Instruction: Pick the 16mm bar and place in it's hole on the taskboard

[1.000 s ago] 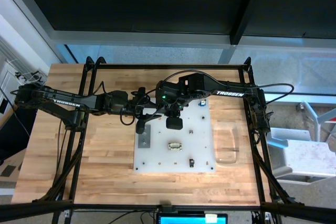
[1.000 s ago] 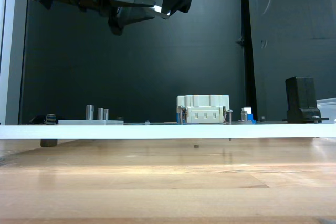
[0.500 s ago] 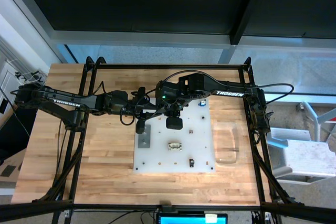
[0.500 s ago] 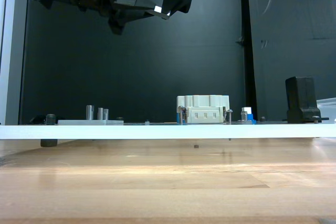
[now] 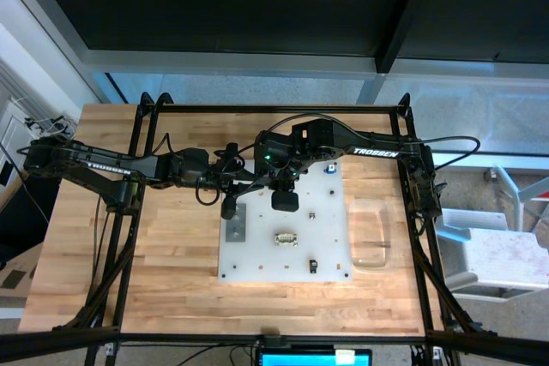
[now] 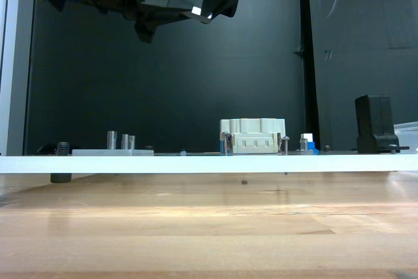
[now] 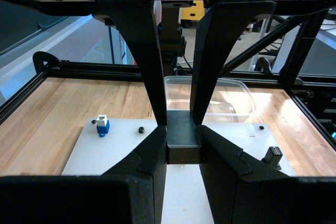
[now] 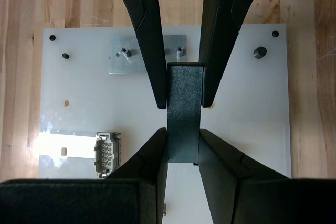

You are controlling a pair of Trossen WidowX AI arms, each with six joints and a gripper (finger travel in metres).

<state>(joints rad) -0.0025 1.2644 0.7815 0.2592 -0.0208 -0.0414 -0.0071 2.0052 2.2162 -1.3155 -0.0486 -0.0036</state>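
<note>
1. We found the 16mm bar (image 8: 184,111), a dark rectangular piece, held in the air above the taskboard (image 5: 330,237), clear of any seat.
2. The left gripper (image 7: 184,129) was clamped on the bar. In its own wrist view its fingers (image 7: 152,156) pressed against both side faces.
3. The right gripper (image 8: 182,132) was likewise clamped on the same bar, with its fingers (image 8: 157,150) touching opposite sides. Both grippers therefore held the part at once.
4. In the left wrist view, the right arm's fingers came down onto the bar from above. In the right wrist view, the left arm's fingers reached in from the far side.
5. In the high view, the two grippers met over the board's far left portion. The left arm reached in from the table's left edge and the right arm from its right edge.
6. In the low view, both grippers hung well above the board.
7. On the white board we noted a metal plate (image 8: 118,62) carrying small pegs, a grey multi-pin connector (image 6: 253,136), a small blue-and-white part (image 7: 102,125) and a black block (image 6: 375,122).
8. A clear plastic container (image 7: 231,98) sat on the wooden table (image 5: 171,272) just beside the board's right edge.
</note>
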